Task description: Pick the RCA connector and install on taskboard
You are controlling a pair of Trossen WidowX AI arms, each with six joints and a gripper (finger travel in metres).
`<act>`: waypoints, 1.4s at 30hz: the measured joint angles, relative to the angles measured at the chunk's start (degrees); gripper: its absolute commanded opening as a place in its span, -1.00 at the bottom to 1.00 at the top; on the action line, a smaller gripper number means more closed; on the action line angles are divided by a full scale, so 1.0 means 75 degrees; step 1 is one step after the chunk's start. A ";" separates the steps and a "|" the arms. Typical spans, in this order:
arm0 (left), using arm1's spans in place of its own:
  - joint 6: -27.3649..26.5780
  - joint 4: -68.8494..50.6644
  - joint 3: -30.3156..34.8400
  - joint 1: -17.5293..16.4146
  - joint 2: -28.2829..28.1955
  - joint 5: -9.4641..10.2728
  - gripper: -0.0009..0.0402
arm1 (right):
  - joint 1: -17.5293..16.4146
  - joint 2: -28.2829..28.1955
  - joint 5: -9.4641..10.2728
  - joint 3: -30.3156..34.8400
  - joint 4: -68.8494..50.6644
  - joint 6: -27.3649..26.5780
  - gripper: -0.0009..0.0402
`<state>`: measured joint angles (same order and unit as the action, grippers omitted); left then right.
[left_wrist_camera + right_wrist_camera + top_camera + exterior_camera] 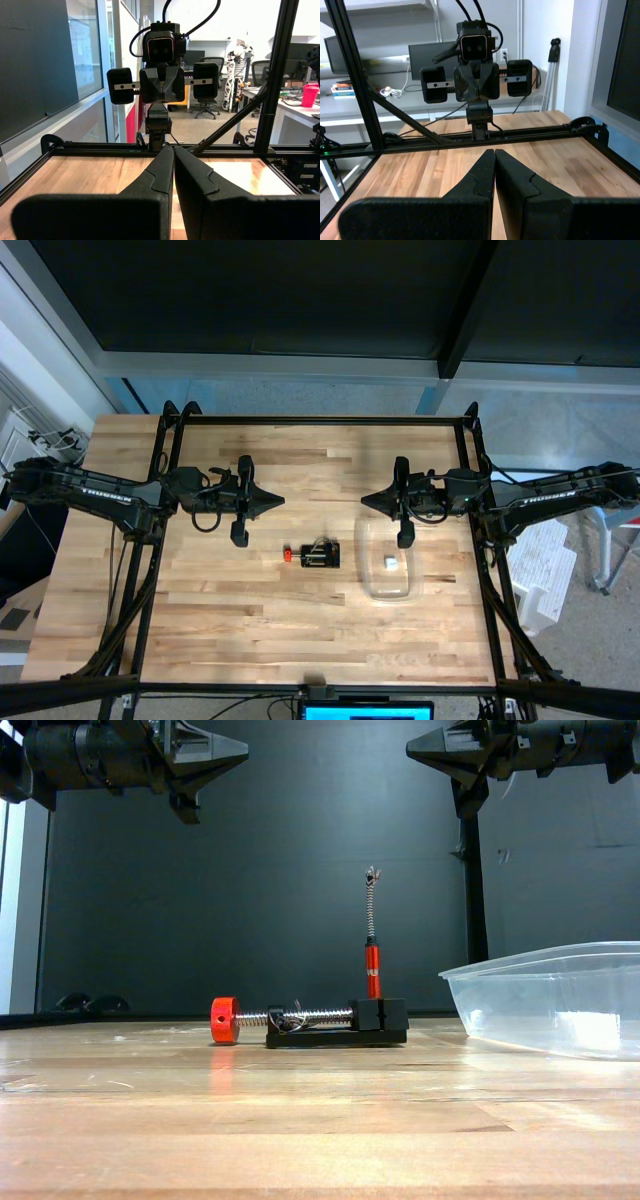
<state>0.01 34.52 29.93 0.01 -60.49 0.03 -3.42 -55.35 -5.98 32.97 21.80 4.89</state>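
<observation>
We saw our right gripper (368, 502) pinched closed on nothing, raised over the bench (200, 620) by the far edge of the tray (540, 990). Our left gripper (275, 502) hung likewise closed and empty at left. The connector (372, 968) stood unheld on the vise (380, 1018), left of the tray.

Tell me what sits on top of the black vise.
The red connector stands upright on the vise, its braided cable rising free. It covers the stub beneath. The left pincer and right pincer hang shut above the table, holding nothing.
</observation>
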 measured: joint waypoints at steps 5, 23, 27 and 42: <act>0.0000 0.0000 0.0000 0.0000 0.0000 0.0003 -0.96 | -0.0003 0.0000 0.0000 -0.0012 0.0009 -0.0073 -0.96; -0.0003 0.0000 0.0000 0.0000 0.0000 0.0003 -0.96 | -0.0009 0.0000 0.0000 -0.0012 0.0052 -0.0163 -0.96; 0.0000 0.0000 0.0003 0.0000 0.0000 0.0000 -0.96 | -0.0009 0.0000 0.0003 -0.0012 0.0052 -0.0248 -0.96; 0.0000 0.0000 0.0003 0.0000 0.0000 0.0003 -0.96 | -0.0012 0.0000 0.0009 -0.0023 0.0064 -0.0379 -0.96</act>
<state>0.01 34.52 29.95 0.01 -60.49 0.05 -3.51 -55.35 -5.91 32.80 22.28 2.04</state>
